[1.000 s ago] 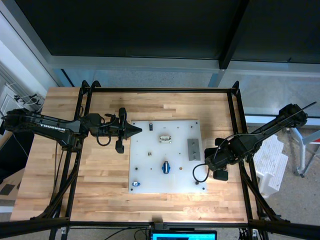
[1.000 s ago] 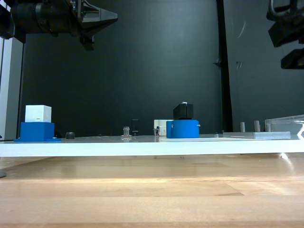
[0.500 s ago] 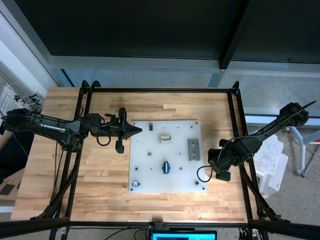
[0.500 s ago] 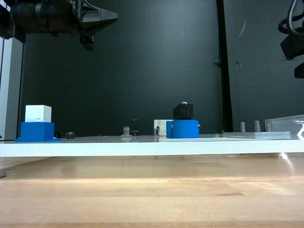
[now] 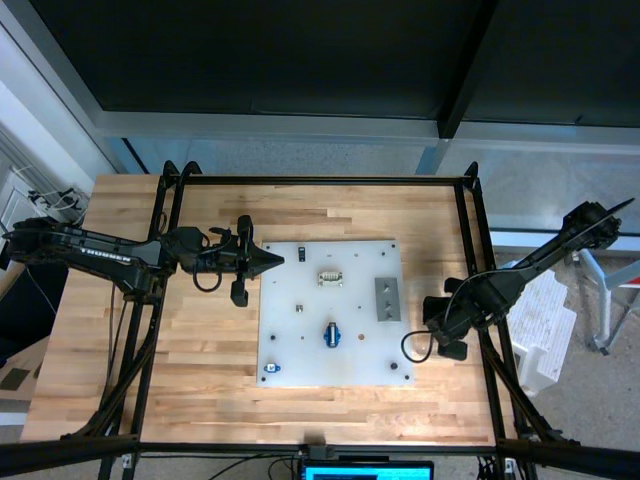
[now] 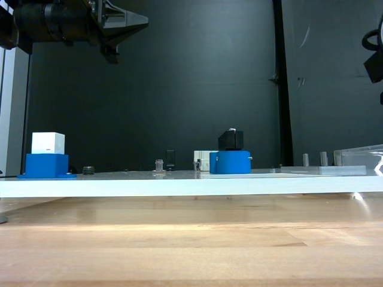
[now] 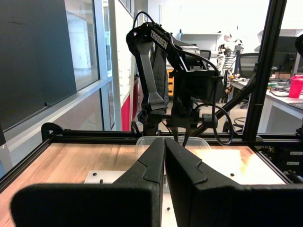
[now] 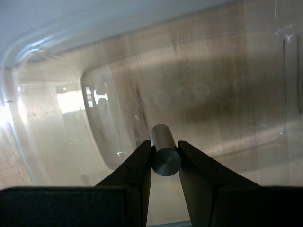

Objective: Remove the 16mm cylinder and place in the container

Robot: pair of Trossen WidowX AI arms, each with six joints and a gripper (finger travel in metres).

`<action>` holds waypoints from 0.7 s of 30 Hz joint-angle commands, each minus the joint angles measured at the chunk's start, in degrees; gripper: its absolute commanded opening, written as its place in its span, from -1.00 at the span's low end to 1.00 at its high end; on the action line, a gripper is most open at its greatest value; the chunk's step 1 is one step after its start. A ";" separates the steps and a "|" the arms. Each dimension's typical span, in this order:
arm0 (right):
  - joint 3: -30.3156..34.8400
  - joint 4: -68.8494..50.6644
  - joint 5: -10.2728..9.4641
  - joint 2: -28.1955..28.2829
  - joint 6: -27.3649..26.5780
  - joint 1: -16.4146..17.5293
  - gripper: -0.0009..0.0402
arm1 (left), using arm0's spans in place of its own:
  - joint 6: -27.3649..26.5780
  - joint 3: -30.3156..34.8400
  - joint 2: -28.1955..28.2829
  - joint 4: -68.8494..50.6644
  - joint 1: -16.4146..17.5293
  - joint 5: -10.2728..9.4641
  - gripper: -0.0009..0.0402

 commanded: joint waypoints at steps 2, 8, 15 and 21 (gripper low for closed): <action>-1.60 0.07 0.00 -0.79 1.14 0.35 -0.94 | 0.00 0.00 0.02 0.02 0.02 0.00 -0.96; -3.96 0.11 -0.46 -1.55 2.54 1.20 -0.94 | 0.00 0.00 0.02 0.02 0.00 0.00 -0.96; -6.29 0.17 -0.57 -1.64 3.28 1.99 -0.94 | 0.00 0.00 0.02 0.00 0.02 0.00 -0.96; -6.95 0.33 -0.46 -1.64 3.98 2.27 -0.94 | 0.00 0.00 0.02 0.00 0.00 0.00 -0.96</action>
